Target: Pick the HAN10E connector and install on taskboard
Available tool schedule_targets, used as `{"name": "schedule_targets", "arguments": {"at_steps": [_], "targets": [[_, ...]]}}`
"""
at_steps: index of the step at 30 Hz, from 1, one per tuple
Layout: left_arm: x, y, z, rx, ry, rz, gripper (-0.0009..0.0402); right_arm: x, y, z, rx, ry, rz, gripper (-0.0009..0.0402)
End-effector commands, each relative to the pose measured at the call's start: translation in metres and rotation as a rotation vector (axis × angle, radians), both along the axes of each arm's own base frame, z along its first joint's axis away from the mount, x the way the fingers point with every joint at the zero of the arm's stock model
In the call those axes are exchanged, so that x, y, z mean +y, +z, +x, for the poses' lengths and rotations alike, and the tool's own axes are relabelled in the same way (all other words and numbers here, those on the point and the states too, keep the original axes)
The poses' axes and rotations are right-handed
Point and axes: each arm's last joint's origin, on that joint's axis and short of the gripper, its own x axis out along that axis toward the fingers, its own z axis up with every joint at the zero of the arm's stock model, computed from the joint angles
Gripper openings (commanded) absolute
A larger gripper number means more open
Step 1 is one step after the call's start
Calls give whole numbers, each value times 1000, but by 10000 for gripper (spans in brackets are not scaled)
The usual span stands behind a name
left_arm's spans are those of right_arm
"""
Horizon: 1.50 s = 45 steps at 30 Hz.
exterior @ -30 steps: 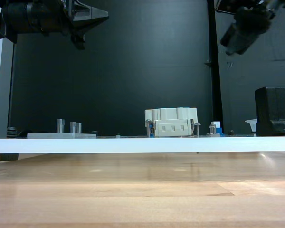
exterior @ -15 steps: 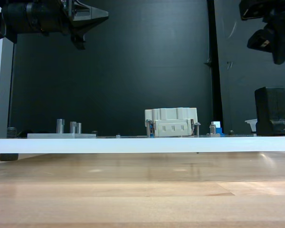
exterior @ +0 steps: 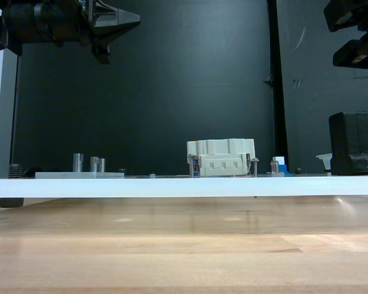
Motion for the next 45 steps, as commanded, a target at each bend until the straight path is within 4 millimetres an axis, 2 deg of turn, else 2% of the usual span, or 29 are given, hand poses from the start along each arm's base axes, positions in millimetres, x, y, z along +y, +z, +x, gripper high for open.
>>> {"name": "schedule_targets", "arguments": {"at_steps": [1,7,11,15,25,29,33,45], "targets": [[0,0,0,-1,0,0,1,2,-4,2,18,4,-9,0],[0,0,0,-1,0,0,1,5,-11,6,7,18,-13,6],[0,0,0,-1,0,0,1,6,-18,3,23,23,-21,32],[0,0,0,-1,0,0,1,10,-24,0,29,43,-24,79],[0,0,0,-1,0,0,1,12,-32,-6,32,65,-27,232],[0,0,0,-1,0,0,1,12,-39,-8,31,70,-26,270],[0,0,0,-1,0,0,1,12,-44,-9,35,73,-29,287],[0,0,0,-1,0,0,1,13,-63,-8,23,72,-44,287]]}}
